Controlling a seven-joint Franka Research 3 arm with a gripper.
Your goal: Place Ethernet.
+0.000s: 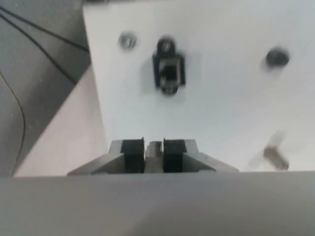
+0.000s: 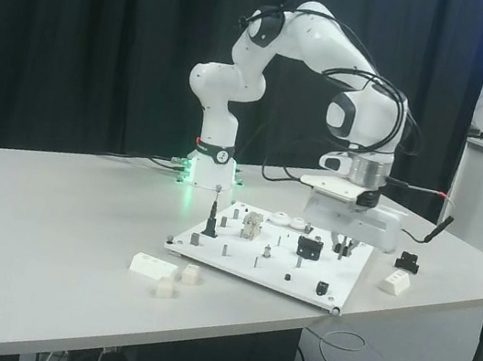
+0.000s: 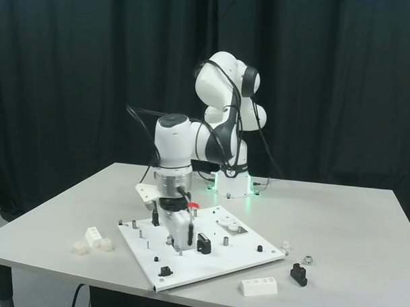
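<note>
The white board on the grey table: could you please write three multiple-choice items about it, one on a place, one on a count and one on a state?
1. Where is the gripper?
A. Above the white board
B. At the arm's base
C. Off the grey table

2. How many small white blocks lie together beside the board's corner, seen from the first room view?
A. One
B. Three
C. Six

3. What do the gripper's fingers do in the wrist view?
A. Spread wide, empty
B. Grip a screwdriver
C. Close on a small grey part

Answers: 1 A, it hangs over the board near the black socket; 2 B, three sit there; 3 C, the part shows between the fingers.
</note>
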